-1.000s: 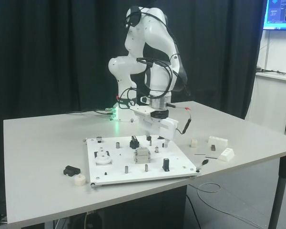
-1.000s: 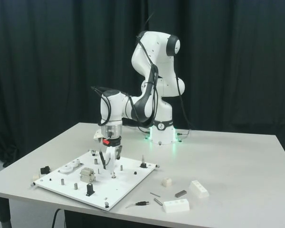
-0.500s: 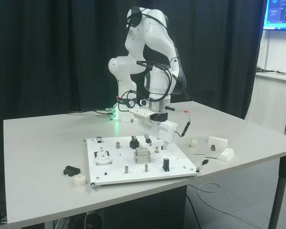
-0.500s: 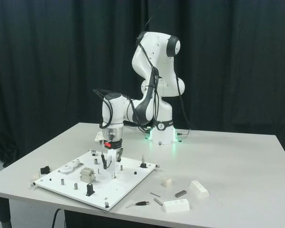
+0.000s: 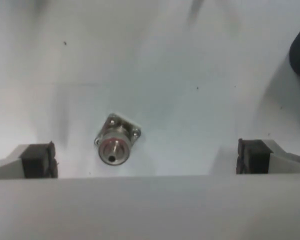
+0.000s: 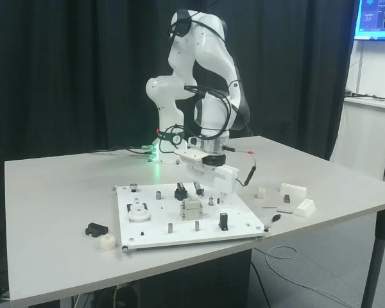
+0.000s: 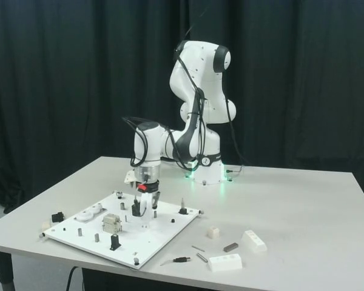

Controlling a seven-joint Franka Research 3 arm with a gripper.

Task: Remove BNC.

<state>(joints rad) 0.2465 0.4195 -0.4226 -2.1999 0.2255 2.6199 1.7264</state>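
- Since the earlier frames, end effector [image 6: 208,188] has shifted across the white board [image 6: 186,218], toward the arm's base, and now hangs just above it.
- End effector fingers [image 5: 37,160] spread wide, holding nothing.
- BNC [image 5: 116,145] stands upright on the board, between the fingers, touching neither.
- Board lies on the grey table [image 6: 58,186].
- Black block [image 6: 97,228] lies on the table beside the board.

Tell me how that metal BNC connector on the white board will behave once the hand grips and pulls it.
The BNC connector looks like rigid metal, so it probably won't flex. Its round, smooth barrel may slip between the fingers. Its square flange sits flat on the white board, so it will likely resist rather than tip.
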